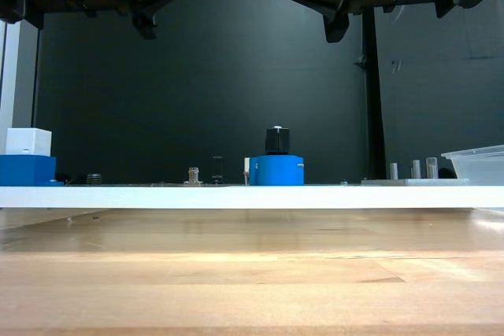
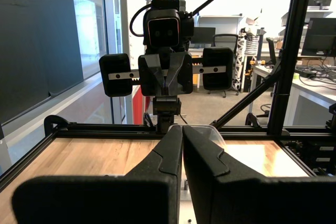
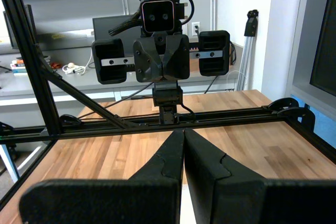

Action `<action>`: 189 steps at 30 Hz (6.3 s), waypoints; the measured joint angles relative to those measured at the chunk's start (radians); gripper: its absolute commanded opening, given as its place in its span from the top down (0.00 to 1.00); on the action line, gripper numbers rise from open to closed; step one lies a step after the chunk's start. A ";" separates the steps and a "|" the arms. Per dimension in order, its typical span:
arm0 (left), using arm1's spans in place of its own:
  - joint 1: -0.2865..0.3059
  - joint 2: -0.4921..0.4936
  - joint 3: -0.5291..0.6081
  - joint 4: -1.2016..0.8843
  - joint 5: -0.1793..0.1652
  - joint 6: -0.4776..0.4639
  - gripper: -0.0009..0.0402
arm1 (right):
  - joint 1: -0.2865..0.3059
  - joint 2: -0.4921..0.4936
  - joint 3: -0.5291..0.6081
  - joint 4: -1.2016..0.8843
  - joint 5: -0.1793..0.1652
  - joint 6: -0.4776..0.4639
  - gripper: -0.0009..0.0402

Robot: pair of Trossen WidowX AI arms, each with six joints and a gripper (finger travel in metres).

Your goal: Pick the 16mm cylinder and place it in the taskboard

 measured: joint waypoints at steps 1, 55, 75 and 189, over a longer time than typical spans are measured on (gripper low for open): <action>0.000 0.000 0.000 0.000 0.000 0.000 0.98 | 0.000 0.000 0.000 0.002 0.000 0.000 0.98; 0.000 0.000 0.000 0.000 0.000 0.000 0.98 | 0.110 0.000 0.314 -1.118 -0.011 0.185 0.98; 0.000 0.000 0.000 0.000 0.000 0.000 0.98 | 0.241 0.000 0.360 -1.562 -0.008 0.298 0.98; 0.000 0.000 0.000 0.000 0.000 0.000 0.98 | 0.458 0.075 0.002 -1.282 0.080 0.559 0.54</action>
